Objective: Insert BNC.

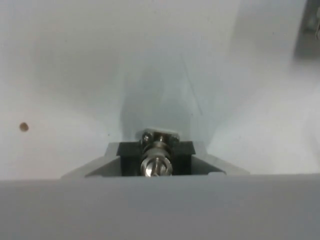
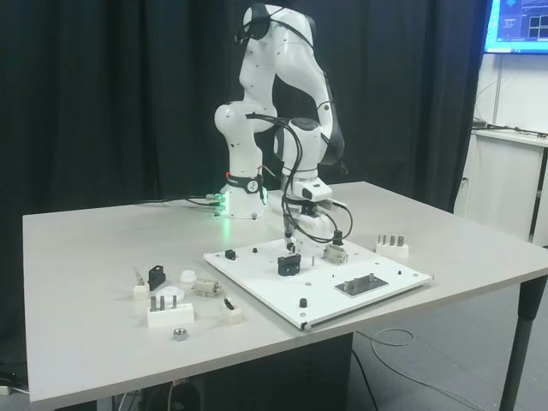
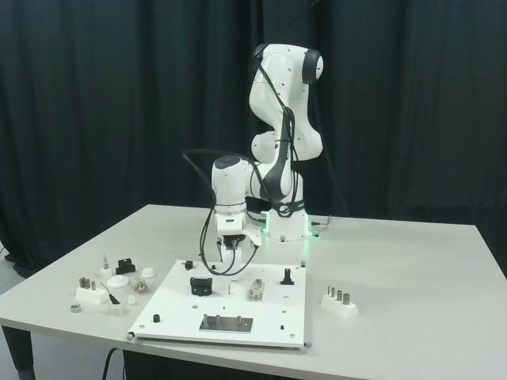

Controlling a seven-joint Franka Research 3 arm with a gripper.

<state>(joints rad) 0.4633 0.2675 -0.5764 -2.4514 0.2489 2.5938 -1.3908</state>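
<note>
In the wrist view a metal BNC connector (image 1: pixel 157 159) sits on a black mount (image 1: pixel 185 156) over the white board (image 1: pixel 75 75). A grey band hides everything below it in that view. From the room cameras my gripper (image 2: pixel 290 233) (image 3: pixel 230 255) hangs low over the white board (image 2: pixel 390 287) (image 3: pixel 170 317), just above and behind the black mount (image 2: pixel 288 265) (image 3: pixel 202 285). The gripper points straight down with black cables looping around it. Whether it holds anything is hidden.
On the board stand a small grey connector block (image 2: pixel 334 253) (image 3: pixel 256 290), a black plate with pegs (image 2: pixel 358 285) (image 3: pixel 226 322) and a black post (image 3: pixel 287 275). A white peg block (image 2: pixel 392 247) (image 3: pixel 339 302) lies to one side. Loose parts (image 2: pixel 171 304) (image 3: pixel 111 289) lie off the board's other side.
</note>
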